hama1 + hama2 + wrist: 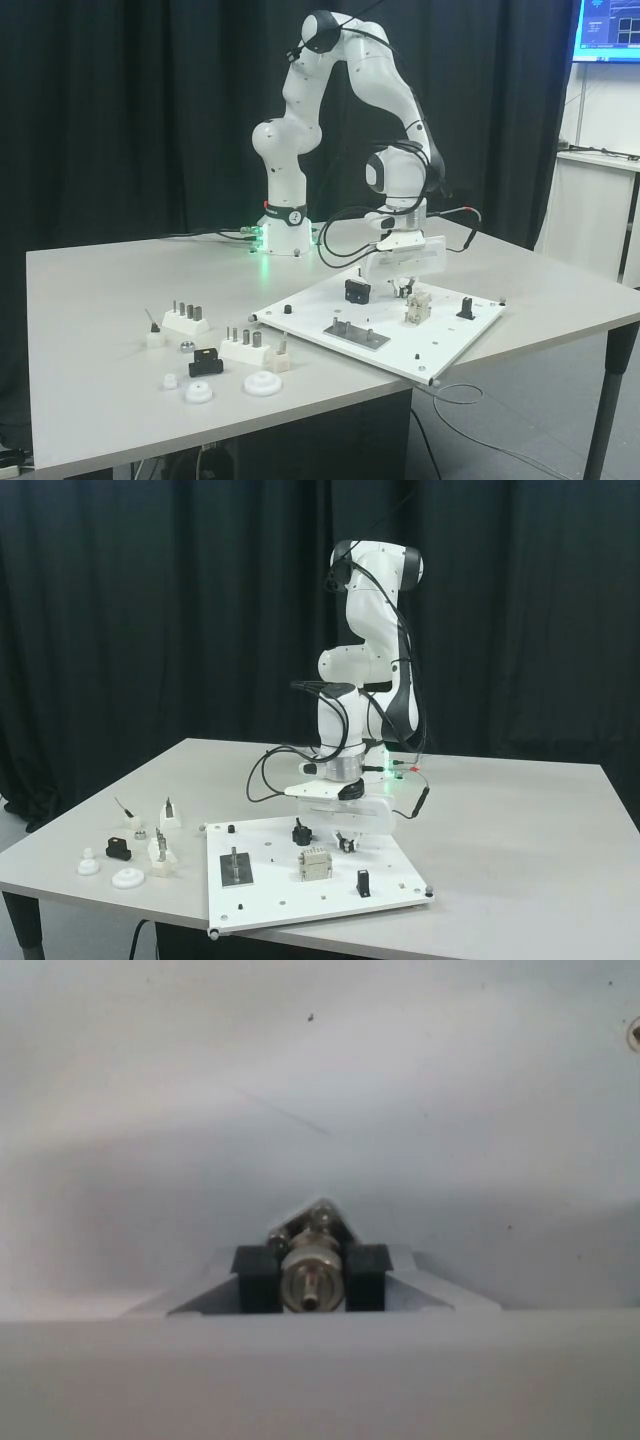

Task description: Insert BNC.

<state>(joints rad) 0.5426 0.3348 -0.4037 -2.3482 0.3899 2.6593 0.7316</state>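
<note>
The white robot arm reaches down from its base at the back of the grey worktop (90,300) and holds its gripper (312,1290) low over the far part of the flat white square assembly board (440,345). In the wrist view the two black fingers (256,1278) stand on either side of a small metal cylindrical BNC connector (311,1278) and pinch it between them, with the connector's open end facing the camera. Under it lies the plain white surface of the board.

On the board, near the gripper, sit a small black block fixture (357,291), a pale boxy multi-pin connector block (417,307), a flat grey metal plate with upright pegs (356,334) and a small black upright bracket (466,308).

Off the board, on the worktop's other side, lie white holder blocks carrying grey pins (186,320), a low black clip part (204,362) and white round gear-like discs (263,382), all well apart from the gripper.
</note>
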